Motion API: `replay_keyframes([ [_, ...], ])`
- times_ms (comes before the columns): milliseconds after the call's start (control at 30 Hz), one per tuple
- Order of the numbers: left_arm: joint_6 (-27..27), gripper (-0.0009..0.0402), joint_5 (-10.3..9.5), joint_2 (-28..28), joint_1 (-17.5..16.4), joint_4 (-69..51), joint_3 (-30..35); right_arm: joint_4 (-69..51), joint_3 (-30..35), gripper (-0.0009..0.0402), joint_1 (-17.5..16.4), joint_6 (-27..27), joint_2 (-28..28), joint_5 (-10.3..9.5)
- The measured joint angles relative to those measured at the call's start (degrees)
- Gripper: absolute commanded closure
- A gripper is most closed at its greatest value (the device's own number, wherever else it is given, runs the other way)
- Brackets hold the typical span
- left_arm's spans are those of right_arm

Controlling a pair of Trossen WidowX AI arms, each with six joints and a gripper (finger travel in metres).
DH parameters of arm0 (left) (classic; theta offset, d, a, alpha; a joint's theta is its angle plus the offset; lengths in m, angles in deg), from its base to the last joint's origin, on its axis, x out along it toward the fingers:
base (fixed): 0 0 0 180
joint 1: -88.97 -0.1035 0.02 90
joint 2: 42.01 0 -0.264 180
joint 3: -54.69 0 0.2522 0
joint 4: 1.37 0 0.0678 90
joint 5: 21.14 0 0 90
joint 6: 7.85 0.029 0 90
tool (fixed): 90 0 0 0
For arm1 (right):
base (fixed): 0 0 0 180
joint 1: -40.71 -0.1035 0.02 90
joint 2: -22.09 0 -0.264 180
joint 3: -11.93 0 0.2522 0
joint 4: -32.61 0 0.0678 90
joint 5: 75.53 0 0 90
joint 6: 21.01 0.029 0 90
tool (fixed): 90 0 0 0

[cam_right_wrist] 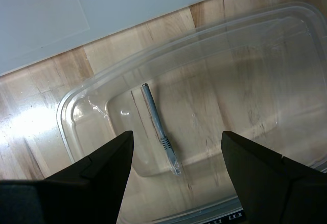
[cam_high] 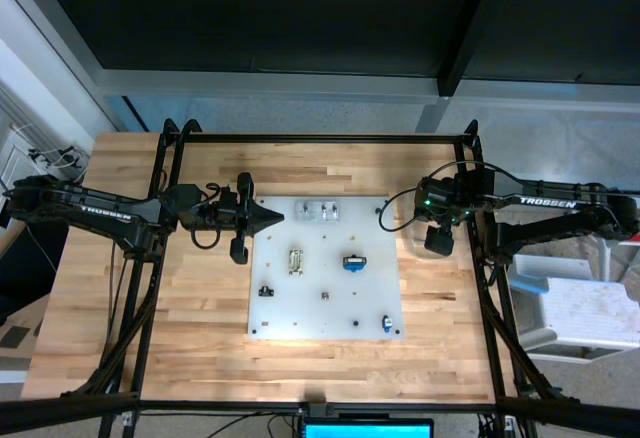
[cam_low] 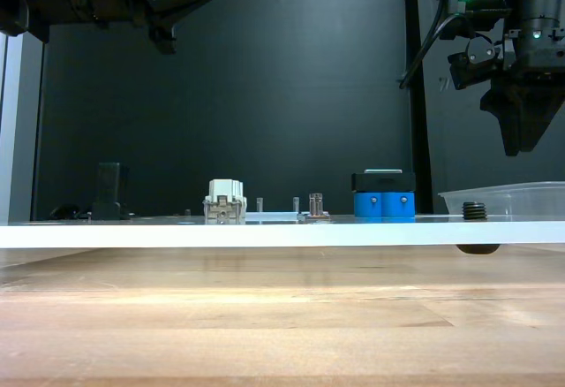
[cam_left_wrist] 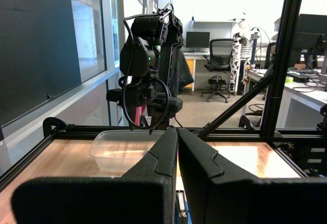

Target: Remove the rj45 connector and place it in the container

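Observation:
The rj45 connector (cam_right_wrist: 159,129), a short grey-blue stub ending in a clear plug, lies loose on the floor of the container (cam_right_wrist: 66,106). This clear plastic tray rests on the wood just right of the white board (cam_high: 325,268). My right gripper (cam_right_wrist: 176,147) hangs above the tray, open, its fingers (cam_right_wrist: 102,168) either side of the connector and touching nothing. In the low view the right gripper (cam_low: 521,144) is well above the container (cam_low: 512,197). My left gripper (cam_high: 275,217) hovers high at the board's left edge, shut and holding nothing.
On the board stand a beige upright connector (cam_high: 296,260), a bright blue connector (cam_high: 352,262), a clear part (cam_high: 316,209) at the back and a small black socket (cam_high: 384,323) at the front right. Black frame rails border the table.

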Motion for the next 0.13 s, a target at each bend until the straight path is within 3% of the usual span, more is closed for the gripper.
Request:
replay_keyframes([
  [133,0.0,0.0392,0.0,0.0,0.0,0.0,0.0,0.0,0.0,0.0153,0.0,0.0,0.0,0.0],
])
